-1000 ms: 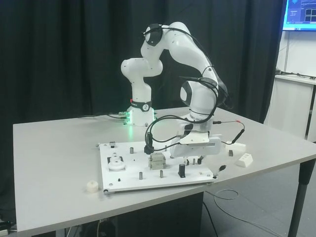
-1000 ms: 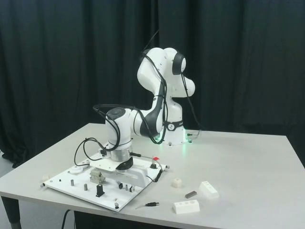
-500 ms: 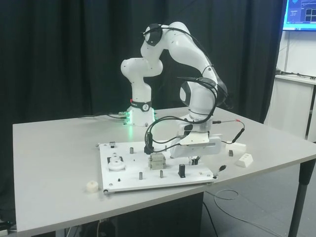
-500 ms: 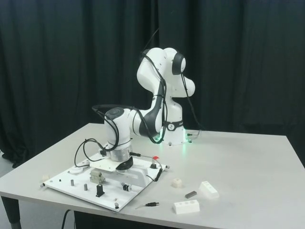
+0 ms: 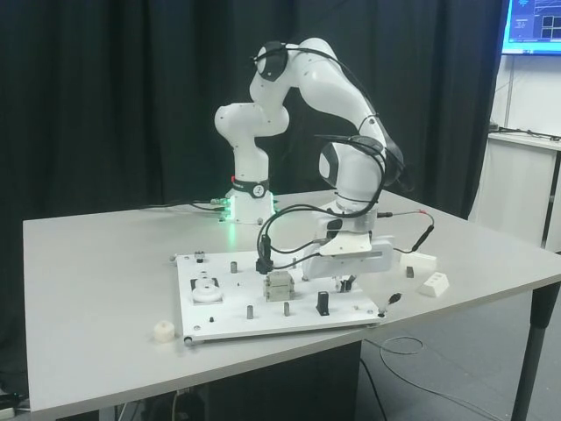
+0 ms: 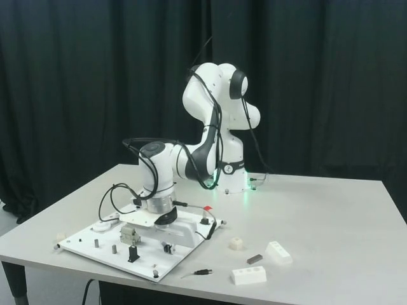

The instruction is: Remove round peg 2.

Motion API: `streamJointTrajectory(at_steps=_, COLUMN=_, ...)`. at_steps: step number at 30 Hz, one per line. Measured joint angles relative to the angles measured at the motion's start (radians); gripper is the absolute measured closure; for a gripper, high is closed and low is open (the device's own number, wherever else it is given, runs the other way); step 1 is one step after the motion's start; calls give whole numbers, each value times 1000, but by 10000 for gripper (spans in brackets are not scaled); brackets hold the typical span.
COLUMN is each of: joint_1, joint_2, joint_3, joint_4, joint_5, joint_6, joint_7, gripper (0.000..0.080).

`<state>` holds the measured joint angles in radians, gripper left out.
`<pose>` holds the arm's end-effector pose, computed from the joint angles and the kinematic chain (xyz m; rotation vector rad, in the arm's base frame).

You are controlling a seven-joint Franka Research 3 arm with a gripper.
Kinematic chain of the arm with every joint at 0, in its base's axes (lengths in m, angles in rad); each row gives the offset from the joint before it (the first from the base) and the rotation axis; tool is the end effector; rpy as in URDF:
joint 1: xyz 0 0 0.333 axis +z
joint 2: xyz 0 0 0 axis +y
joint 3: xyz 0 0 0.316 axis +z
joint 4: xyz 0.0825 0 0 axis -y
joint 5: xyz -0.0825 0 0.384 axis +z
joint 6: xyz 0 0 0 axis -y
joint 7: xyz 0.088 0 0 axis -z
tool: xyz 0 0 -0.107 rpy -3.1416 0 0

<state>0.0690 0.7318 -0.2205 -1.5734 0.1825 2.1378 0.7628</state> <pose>0.6796 -0.0766 0.2058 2.7231 -1.4524 -0.2134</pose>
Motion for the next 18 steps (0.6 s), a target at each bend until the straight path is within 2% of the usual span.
streamJointTrajectory(at_steps=13, joint_1=4, joint_2=-60, joint_3=-13, joint_4=3, joint_5=-1, joint_6=-78, joint_7=0, gripper=741)
streamJointTrajectory(at_steps=18, joint_1=4, joint_2=-75, joint_3=-15, joint_4=3, joint_5=-1, joint_6=-91, joint_7=0, gripper=741)
